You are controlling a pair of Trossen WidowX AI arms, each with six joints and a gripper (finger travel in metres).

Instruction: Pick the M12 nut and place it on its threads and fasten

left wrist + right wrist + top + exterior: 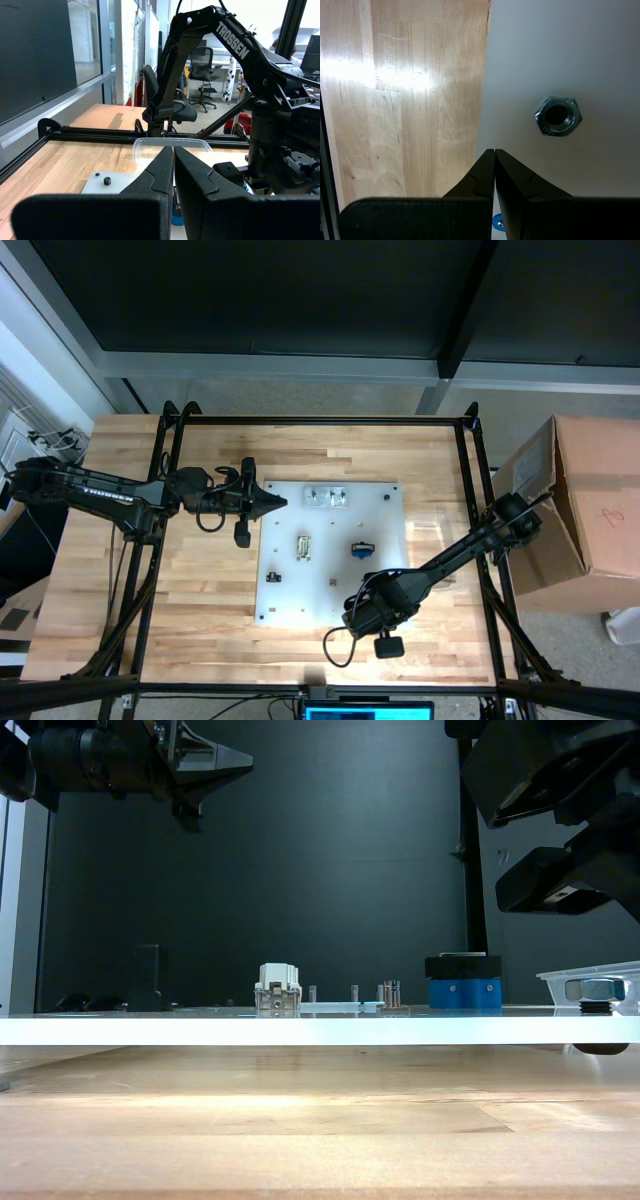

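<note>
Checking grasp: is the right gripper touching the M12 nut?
Apart. Right wrist view: right gripper shut on nothing, white board between its tips and the nut, which sits on its stud in low view; left gripper shut, raised by board's far left edge.

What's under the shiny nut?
The nut sits on its black stud, ribs showing; the stud's top is covered. Right gripper hovers shut nearby; left gripper hangs shut over the board's left edge.

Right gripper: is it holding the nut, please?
No; right gripper is shut empty above the nut on its stud, left gripper over board's left.
</note>
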